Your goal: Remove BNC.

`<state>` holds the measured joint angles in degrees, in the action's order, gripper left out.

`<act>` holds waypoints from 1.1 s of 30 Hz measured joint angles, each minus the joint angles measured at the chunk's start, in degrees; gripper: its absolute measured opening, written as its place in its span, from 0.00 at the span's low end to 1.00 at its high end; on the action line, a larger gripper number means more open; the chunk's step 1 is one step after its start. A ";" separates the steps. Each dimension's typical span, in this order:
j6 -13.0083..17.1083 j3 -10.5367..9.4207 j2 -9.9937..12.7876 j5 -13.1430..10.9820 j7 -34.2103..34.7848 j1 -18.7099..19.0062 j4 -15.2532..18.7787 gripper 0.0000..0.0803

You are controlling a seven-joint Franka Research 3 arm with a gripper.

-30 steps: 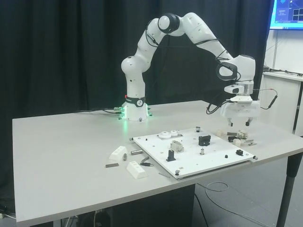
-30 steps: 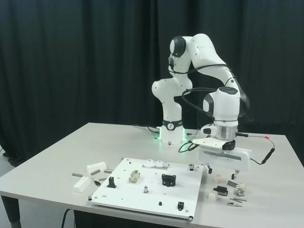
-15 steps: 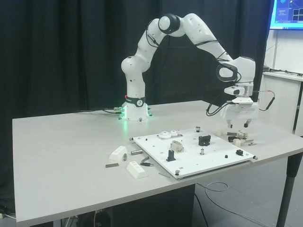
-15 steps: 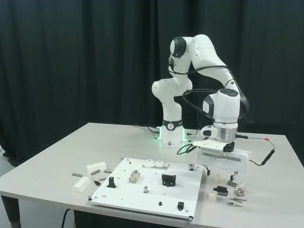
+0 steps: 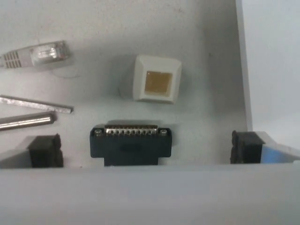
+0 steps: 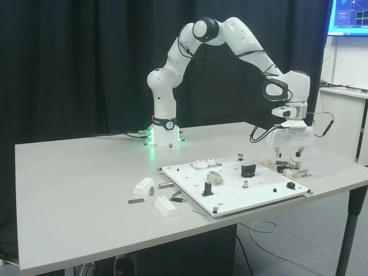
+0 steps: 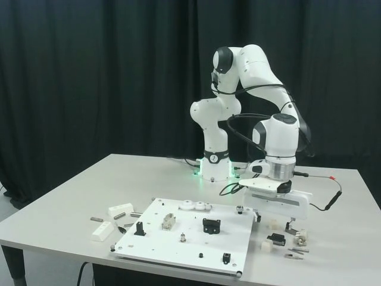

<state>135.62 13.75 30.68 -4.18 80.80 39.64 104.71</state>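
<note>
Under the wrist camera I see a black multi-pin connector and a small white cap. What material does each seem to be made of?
Black connector: the body looks like matte moulded plastic; the pin row has a shiny shell, probably metal, since it glints. White cap: probably plastic, smooth and dull, with moulded bevelled edges; I cannot tell what its inset centre is made of.

My white arm (image 6: 230, 40) reaches from its base (image 6: 163, 133) at the far side of the grey table (image 6: 75, 190) over to the right. My gripper (image 6: 289, 153) hangs just above small loose parts (image 6: 290, 165) lying beside the right edge of the white board (image 6: 236, 185). Two white blocks (image 6: 155, 195) lie left of the board. A green light glows at my base.
</note>
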 joint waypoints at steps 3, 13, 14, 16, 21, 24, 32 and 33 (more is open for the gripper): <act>0.00 0.00 0.00 -0.06 0.14 -0.08 -0.10 1.00; 0.00 0.00 0.00 -0.30 1.00 -0.18 -0.43 1.00; 0.01 0.00 0.00 -0.30 1.00 -0.18 -0.44 1.00; 0.05 0.00 0.00 -0.30 1.01 -0.18 -0.45 1.00; 0.06 0.00 0.00 -0.30 1.51 -0.18 -0.45 1.00; 0.07 0.00 0.00 -0.30 2.20 -0.19 -0.45 1.00; 0.07 0.24 0.00 -0.30 7.65 -0.36 -0.45 1.00; 0.07 0.30 0.00 -0.30 7.82 -0.38 -0.45 1.00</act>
<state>135.68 14.05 30.68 -4.49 88.62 39.25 104.26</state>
